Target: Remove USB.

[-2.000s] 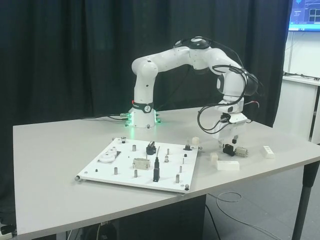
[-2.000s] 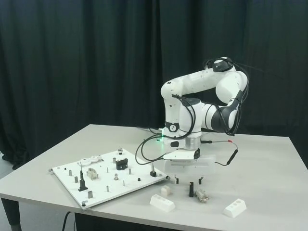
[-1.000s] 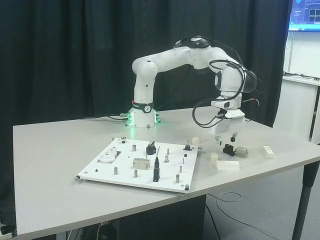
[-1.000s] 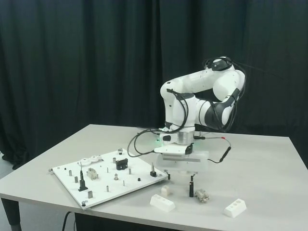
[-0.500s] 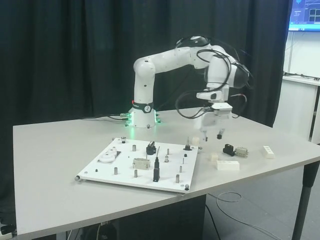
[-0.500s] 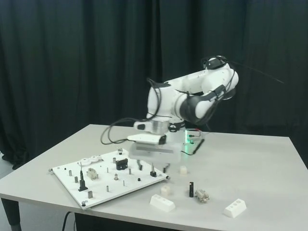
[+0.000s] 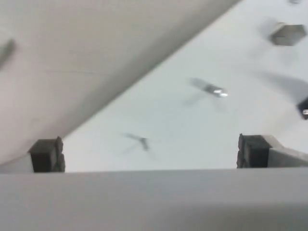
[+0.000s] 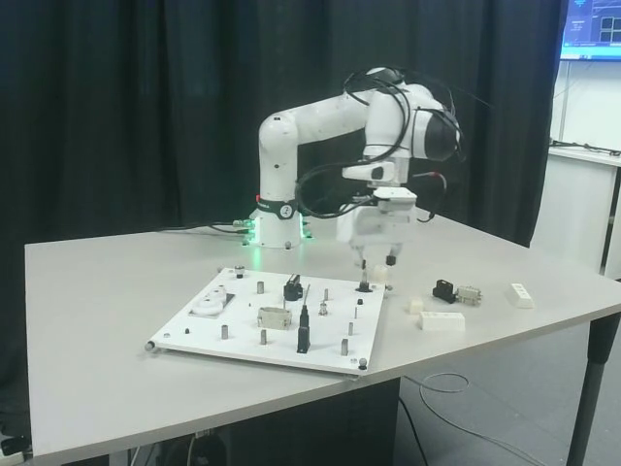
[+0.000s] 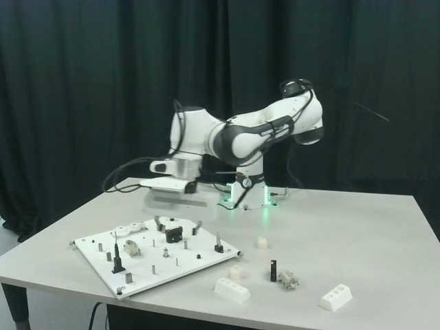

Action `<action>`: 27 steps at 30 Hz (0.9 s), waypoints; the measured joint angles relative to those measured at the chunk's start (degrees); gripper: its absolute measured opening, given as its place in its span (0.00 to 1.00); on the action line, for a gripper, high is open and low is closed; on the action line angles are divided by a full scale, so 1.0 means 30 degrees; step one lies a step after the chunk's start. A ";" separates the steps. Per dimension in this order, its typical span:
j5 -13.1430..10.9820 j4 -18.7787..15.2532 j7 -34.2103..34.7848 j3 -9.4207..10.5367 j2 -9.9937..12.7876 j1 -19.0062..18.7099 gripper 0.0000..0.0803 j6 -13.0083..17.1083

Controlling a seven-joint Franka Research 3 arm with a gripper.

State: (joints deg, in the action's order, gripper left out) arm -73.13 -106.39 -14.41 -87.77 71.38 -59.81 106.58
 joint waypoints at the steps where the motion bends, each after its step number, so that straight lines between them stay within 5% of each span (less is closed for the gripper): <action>1: -0.0012 0.0200 -0.0143 -0.0018 0.0003 0.0308 1.00 -0.0137; 27: -0.0722 0.5243 -0.0984 -0.0069 0.0593 0.6960 1.00 -0.3879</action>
State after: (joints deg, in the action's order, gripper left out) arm -75.30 -90.66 -17.36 -87.97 73.16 -38.92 94.95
